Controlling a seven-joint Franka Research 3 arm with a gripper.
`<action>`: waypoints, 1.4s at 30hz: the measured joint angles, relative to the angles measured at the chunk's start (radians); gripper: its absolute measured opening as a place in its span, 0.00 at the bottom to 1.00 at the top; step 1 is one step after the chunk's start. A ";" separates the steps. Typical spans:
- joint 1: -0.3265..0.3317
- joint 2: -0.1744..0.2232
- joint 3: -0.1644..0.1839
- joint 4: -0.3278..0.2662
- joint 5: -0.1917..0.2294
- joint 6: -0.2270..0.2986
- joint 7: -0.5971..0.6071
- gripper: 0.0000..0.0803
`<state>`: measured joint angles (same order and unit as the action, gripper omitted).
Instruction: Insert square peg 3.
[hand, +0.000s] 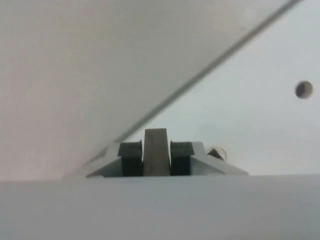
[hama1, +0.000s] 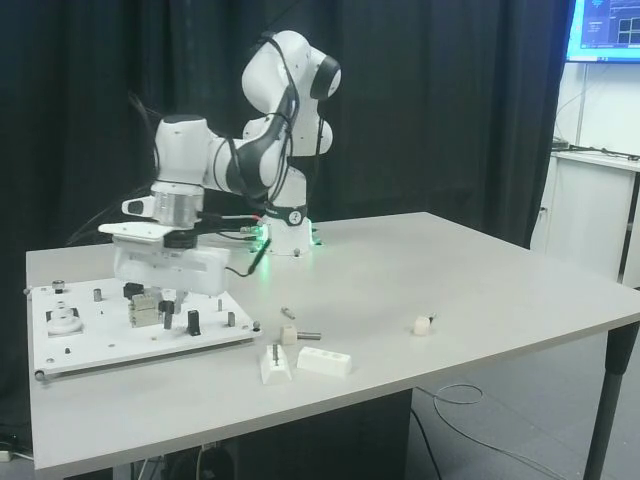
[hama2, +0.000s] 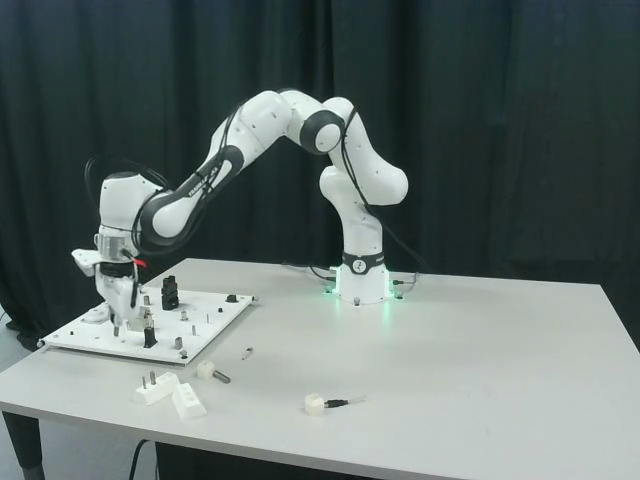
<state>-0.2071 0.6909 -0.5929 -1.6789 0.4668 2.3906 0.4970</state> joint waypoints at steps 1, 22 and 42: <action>-0.003 -0.004 -0.002 -0.005 0.014 0.004 0.009 0.14; -0.005 -0.063 -0.030 -0.126 0.131 0.137 0.302 0.14; 0.018 -0.065 -0.062 -0.152 0.074 0.097 0.587 0.14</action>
<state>-0.1895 0.6260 -0.6548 -1.8304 0.5412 2.4873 1.0845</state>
